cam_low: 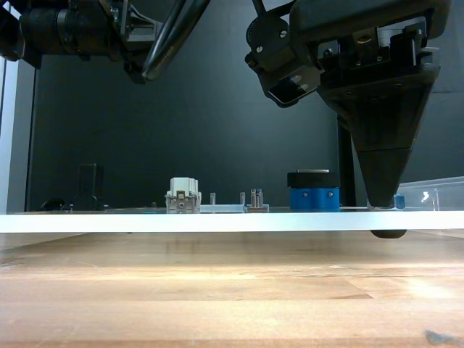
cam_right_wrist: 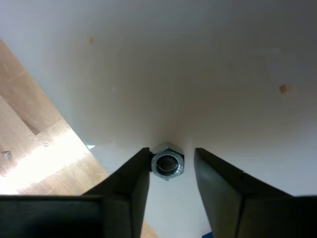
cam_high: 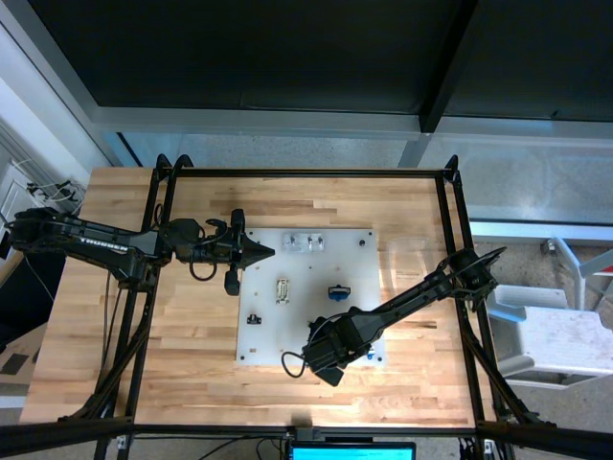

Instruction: Unfasten the M12 fastener and place in the container

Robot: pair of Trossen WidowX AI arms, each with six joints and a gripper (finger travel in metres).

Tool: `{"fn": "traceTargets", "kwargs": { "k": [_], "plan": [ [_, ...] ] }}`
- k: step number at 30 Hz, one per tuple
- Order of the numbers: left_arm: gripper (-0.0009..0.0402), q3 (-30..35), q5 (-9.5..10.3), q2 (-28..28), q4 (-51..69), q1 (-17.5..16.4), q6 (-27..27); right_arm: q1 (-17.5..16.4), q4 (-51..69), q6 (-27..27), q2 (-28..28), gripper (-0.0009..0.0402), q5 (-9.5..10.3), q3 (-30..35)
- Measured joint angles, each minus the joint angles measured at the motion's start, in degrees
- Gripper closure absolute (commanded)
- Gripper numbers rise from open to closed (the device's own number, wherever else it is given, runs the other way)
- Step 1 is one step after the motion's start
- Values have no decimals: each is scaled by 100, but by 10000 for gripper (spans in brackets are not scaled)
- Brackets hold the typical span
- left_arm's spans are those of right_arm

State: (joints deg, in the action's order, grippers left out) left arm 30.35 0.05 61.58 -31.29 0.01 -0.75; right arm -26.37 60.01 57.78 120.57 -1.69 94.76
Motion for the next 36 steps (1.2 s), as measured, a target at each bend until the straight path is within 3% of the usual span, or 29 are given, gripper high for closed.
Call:
{"fn": "traceTargets", "kwargs": {
  "k": [11, 19, 24, 29, 36],
  "plan": [
    [393, 2, 0, 0, 0, 0, 0, 0, -26, -2, -9, 379, 2, 0],
    [393, 0, 2, 0, 0, 0, 0, 2, -50, -448, -9, 392, 48, 0],
    [393, 2, 0, 0, 0, 0, -2, 13, -63, -1108, -9, 393, 149, -4],
    [393, 0, 0, 0, 0, 0, 0, 13, -74, -1978, -9, 393, 125, -7],
    [393, 0, 0, 0, 0, 0, 0, 7, -94, -4164, -9, 393, 13, -11]
  ]
}}
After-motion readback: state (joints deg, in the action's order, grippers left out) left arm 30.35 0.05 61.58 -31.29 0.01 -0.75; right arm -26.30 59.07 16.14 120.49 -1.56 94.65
